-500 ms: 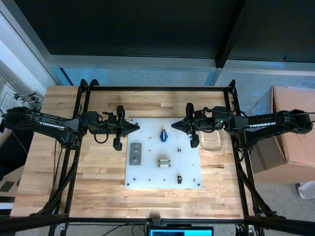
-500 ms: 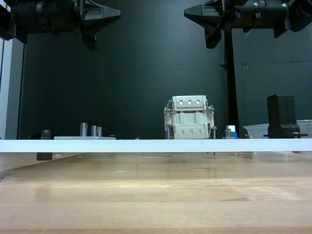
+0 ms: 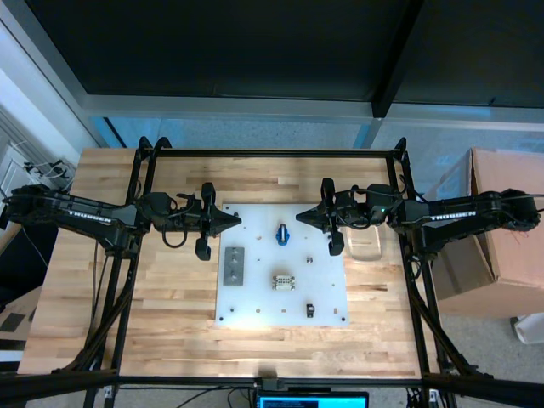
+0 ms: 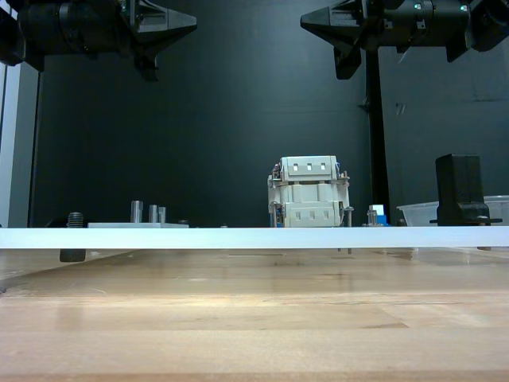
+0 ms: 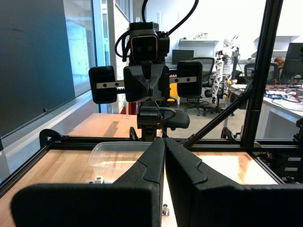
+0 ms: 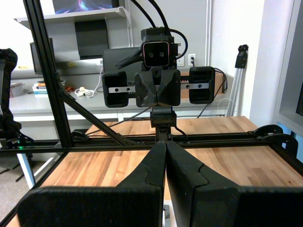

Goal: Remove the HAN10E connector from the taskboard and place in the container

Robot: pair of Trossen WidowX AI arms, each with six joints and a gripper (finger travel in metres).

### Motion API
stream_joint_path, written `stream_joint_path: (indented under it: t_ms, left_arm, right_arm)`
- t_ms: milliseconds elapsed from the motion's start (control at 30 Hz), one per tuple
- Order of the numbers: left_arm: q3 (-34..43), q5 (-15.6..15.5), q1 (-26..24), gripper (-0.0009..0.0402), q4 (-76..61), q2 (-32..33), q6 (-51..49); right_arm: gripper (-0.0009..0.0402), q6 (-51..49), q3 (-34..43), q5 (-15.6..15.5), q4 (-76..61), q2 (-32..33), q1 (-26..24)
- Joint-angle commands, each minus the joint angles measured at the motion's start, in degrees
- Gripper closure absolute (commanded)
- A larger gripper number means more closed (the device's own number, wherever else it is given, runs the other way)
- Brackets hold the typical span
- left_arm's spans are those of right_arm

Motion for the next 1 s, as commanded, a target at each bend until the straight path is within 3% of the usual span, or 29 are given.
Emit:
stream_joint_path:
  t_ms: [33,233,600,1000]
  left_arm:
    - [0.0,0.0,0.0,0.0393,0.0,0.0,0.0]
    - [0.0,0.0,0.0,0.0393,0.0,0.0,0.0]
    - [0.0,0.0,0.0,0.0393,0.0,0.0,0.0]
    - [0.0,0.0,0.0,0.0393,0.0,0.0,0.0]
  right_arm:
    - [0.0393,0.7,2.0,-0.5,-5.5,0.0,0.1]
    - [0.0393,1.2,10.6,-0.2,-25.9,0.4,2.5]
    - [0.0393,4.1,28.4,8.3,-57.6,11.1,11.8]
    - [0.0393,10.0,48.2,8.2,-83.5,28.3,15.3]
